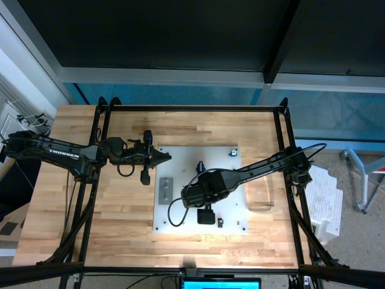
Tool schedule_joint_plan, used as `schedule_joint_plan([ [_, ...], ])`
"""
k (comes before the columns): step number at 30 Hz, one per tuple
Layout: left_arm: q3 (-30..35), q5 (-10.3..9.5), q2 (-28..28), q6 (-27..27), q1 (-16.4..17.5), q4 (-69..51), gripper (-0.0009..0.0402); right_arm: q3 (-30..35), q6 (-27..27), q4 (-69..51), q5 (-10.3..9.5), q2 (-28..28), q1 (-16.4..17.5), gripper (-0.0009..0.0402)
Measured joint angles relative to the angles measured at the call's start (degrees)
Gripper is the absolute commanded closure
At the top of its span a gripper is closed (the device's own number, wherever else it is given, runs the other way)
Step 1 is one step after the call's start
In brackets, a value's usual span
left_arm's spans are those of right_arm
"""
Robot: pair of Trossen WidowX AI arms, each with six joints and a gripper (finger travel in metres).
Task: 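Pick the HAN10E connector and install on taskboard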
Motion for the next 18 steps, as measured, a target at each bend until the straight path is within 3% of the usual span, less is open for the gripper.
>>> schedule_joint_plan([
  [18, 0.0, 0.0, 0.0, 0.02, 0.0, 0.0, 0.0392, 0.07, 0.02, -0.22, 0.0, -0.79, -0.09, 0.0099],
])
